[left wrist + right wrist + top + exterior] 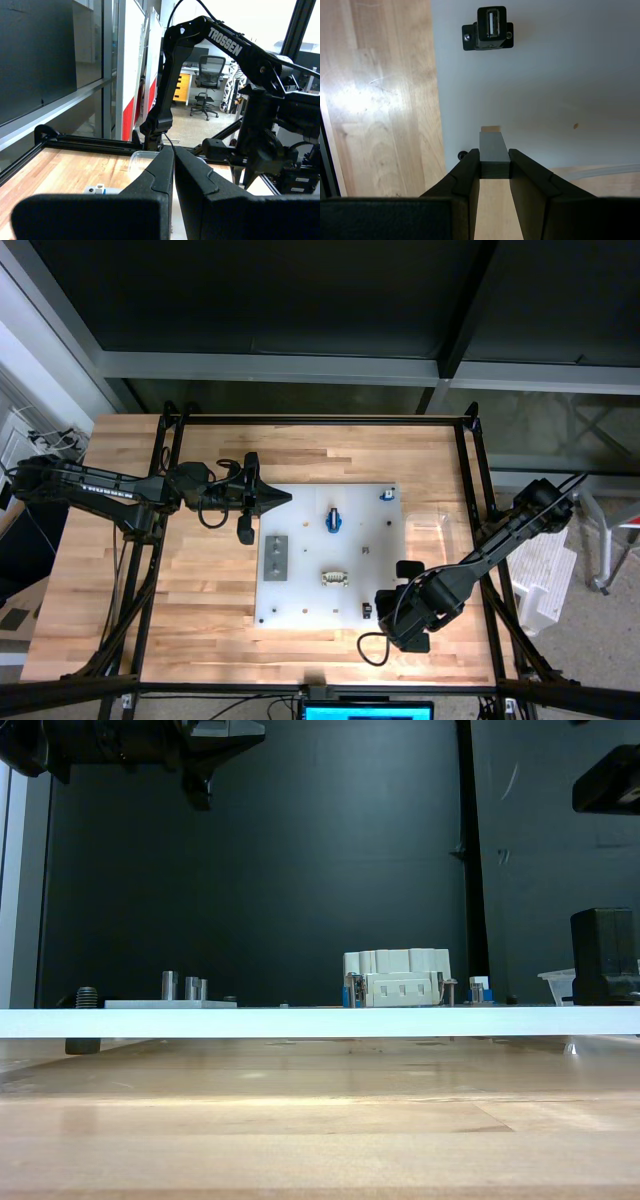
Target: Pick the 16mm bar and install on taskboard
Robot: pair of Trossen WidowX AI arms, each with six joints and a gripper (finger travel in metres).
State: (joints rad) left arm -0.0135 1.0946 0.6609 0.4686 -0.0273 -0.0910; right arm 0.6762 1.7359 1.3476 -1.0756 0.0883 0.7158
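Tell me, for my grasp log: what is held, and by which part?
Right gripper, over the taskboard's near right corner, clamps the 16mm bar by its sides. Left gripper, above the taskboard's left edge, holds nothing.

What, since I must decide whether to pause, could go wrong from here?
The right gripper holds the 16mm bar with its end jutting past the jaws; it may tilt or slip. The USB socket stands ahead on the task board; a low move could strike it. The left gripper, jaws shut, hangs over the board's left edge and could crowd the path.
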